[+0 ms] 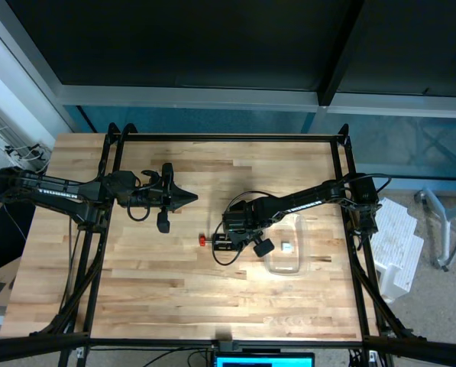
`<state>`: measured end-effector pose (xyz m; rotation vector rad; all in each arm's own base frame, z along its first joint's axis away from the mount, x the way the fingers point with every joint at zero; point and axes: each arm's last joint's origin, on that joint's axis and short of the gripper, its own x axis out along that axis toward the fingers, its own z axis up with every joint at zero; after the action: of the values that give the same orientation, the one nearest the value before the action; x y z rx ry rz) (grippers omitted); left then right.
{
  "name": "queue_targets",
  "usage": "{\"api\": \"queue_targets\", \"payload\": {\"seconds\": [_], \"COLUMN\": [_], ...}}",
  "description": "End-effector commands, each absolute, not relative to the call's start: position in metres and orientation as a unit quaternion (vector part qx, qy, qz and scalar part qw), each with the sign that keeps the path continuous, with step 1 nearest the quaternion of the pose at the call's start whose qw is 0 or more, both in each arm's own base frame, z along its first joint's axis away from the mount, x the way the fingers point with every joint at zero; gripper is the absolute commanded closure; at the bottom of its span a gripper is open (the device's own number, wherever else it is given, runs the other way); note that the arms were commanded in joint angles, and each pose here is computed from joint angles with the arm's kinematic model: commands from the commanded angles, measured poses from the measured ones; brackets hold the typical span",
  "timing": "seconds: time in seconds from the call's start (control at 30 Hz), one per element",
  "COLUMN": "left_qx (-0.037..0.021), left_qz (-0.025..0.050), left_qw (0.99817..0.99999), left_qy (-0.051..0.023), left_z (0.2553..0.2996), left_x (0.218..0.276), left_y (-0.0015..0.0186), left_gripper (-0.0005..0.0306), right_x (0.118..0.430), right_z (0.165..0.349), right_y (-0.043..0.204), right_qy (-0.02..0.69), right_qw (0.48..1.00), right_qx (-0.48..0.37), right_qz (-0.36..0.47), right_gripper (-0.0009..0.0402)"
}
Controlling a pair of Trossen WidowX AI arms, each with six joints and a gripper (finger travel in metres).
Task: Pick the rca connector and install on the hub
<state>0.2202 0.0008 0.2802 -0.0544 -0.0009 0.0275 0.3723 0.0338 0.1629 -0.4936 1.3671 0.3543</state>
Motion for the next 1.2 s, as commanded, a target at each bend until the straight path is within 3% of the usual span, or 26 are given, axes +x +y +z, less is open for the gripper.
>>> {"api": "queue_targets", "payload": {"seconds": [0.03, 1.2], "left_qx": [-0.0270, -0.0270], "left_qz": [0.0135, 0.0135], "left_qw": [0.99954, 0.99954], "left_qy": [-0.0007, -0.0007], "left_z": [0.2803, 0.2803], "left_x": [0.2202, 0.2202], "left_y": [0.0007, 0.0007], "left_gripper": [0.0300, 0.0300], "right_x": [0.370, 0.336], "right_z": [0.166, 0.233], "right_y": [0.033, 0.030], "right_qy": [0.623, 0.615], "right_qw": [0.731, 0.765], "right_qx": [-0.225, -0.159], "right_qz": [0.162, 0.109], "right_gripper": [0.0394, 0.0393]}}
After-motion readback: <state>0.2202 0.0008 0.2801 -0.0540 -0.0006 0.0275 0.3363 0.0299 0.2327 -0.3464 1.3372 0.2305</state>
